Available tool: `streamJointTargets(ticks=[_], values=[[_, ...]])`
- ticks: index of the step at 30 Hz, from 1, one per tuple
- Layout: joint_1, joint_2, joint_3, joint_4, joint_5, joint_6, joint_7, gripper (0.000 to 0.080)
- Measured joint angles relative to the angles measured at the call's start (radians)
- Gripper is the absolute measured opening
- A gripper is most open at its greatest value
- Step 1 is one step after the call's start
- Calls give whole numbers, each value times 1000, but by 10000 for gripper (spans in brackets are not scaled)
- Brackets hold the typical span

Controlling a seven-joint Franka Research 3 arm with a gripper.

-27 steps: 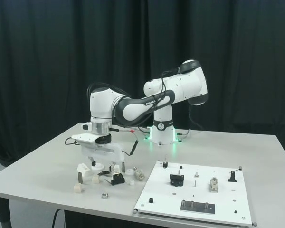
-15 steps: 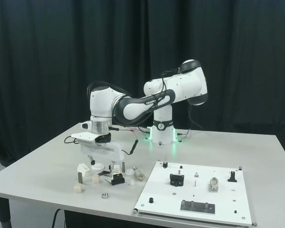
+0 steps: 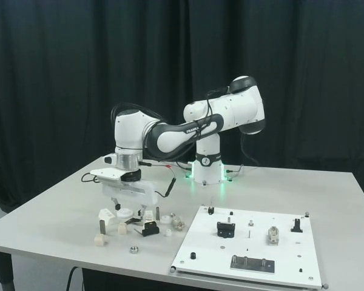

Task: Remove square peg 1.

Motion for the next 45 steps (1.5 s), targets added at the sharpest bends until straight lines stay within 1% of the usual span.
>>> streamJointTargets(ticks=[17, 28, 32, 37, 42, 45], values=[[-13, 0, 0, 21, -3, 4, -4, 800], [-9, -2, 0, 33, -4, -2, -23, 800], [1, -8, -3, 39, -3, -22, -24, 800], [25, -12, -19, 47, 2, -72, -24, 800], [63, -12, -39, 49, 6, -120, -22, 800], [90, -14, -48, 49, 7, -139, -14, 800]])
